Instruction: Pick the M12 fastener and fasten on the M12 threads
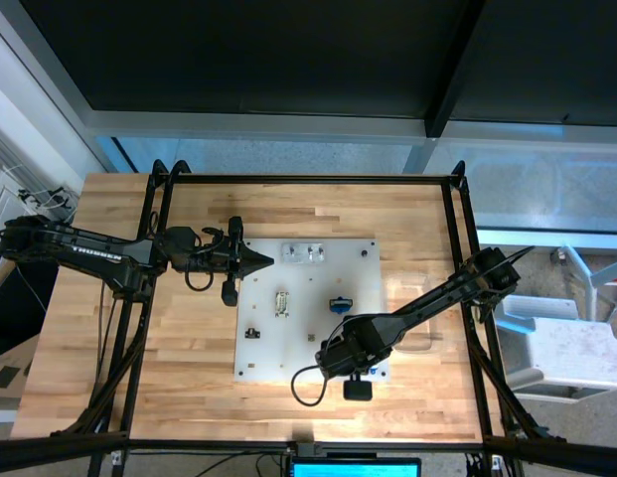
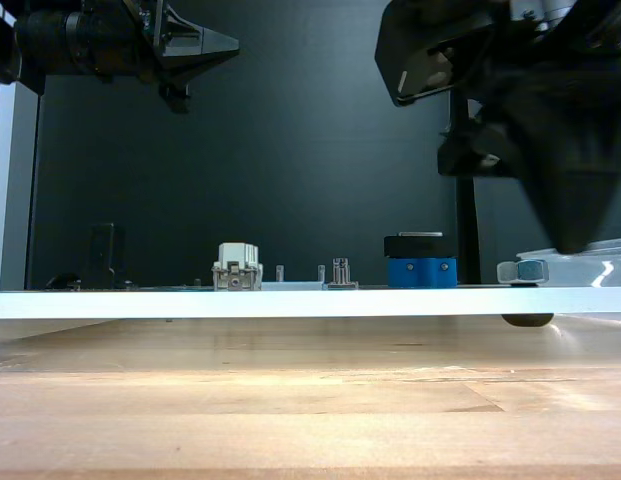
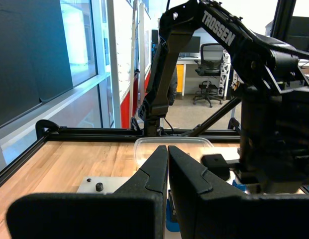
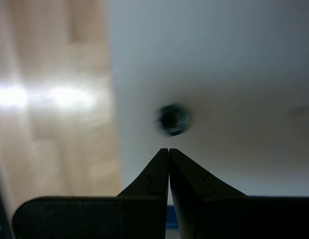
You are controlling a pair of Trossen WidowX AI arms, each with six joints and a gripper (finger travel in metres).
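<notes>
Over the near right part of the white board [image 1: 288,343], the right arm [image 1: 427,303] bends down, its right gripper [image 4: 168,149] pinched together and empty. The left gripper [image 1: 266,261], also closed, hangs level at the board's left edge. The M12 nut [image 4: 173,119] sits on the board just beyond the right tips. Whether it is on its stud, I cannot tell.

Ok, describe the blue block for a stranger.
Find the white board. The left gripper hangs shut over its far left corner, the right gripper shut over its near right edge. The blue block stands between, alone bright blue and black-topped.
</notes>
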